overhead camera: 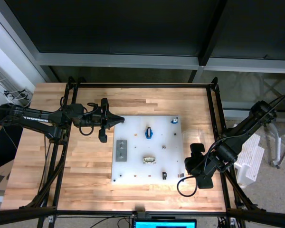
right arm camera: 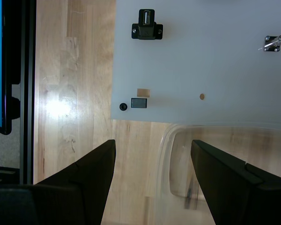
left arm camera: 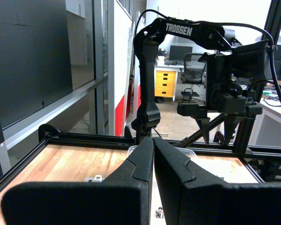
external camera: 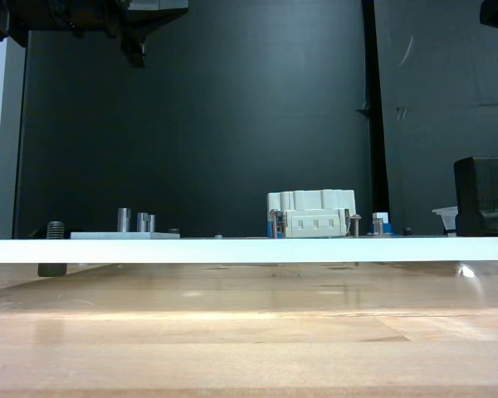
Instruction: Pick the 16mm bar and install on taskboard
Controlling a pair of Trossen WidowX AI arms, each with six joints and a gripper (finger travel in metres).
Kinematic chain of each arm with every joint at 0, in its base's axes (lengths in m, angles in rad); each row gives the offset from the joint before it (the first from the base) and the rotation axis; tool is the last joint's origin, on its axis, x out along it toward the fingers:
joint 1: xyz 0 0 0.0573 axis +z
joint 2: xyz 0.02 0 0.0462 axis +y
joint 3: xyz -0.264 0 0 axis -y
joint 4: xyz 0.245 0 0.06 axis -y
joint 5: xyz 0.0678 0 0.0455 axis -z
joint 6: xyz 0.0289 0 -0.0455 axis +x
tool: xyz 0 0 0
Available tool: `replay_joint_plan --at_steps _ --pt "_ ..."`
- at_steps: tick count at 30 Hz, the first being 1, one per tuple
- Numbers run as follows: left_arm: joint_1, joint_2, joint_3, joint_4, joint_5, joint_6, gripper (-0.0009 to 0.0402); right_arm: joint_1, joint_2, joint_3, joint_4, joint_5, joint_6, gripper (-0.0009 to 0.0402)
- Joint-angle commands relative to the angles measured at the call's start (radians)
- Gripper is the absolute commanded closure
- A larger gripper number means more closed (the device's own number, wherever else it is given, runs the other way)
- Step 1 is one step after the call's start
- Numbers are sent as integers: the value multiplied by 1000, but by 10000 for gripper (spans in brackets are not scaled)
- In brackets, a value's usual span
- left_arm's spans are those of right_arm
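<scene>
My right gripper (right arm camera: 153,145) is open and hangs over a clear plastic bin (right arm camera: 165,154) just off the white task board's (right arm camera: 215,61) right edge. Through the bin wall I see a dim grey bar-like shape (right arm camera: 192,196), lying free; I cannot tell if it is the 16mm bar. In the high view the right gripper (overhead camera: 196,164) covers most of that bin (overhead camera: 195,134). My left gripper (overhead camera: 118,120) is shut on nothing and is held high over the board's (overhead camera: 133,128) left edge, pointing right. Its fingers (left arm camera: 145,154) are pressed together.
The board carries a grey block with pegs (overhead camera: 120,150) (external camera: 124,235), a blue part (overhead camera: 148,133), a white connector (overhead camera: 149,160) (external camera: 311,213) and a black socket (right arm camera: 147,29). A black frame (overhead camera: 213,118) rings the wooden table. A monitor (overhead camera: 164,223) sits at the near edge.
</scene>
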Motion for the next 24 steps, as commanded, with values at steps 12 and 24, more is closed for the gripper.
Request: replay_joint_plan --at_steps 12,24 --pt "0 0 0 0 0 0 393 0 1 0 -4 0 0 169" --pt "0 0 0 0 0 0 393 0 58 -3 -13 26 2 169"
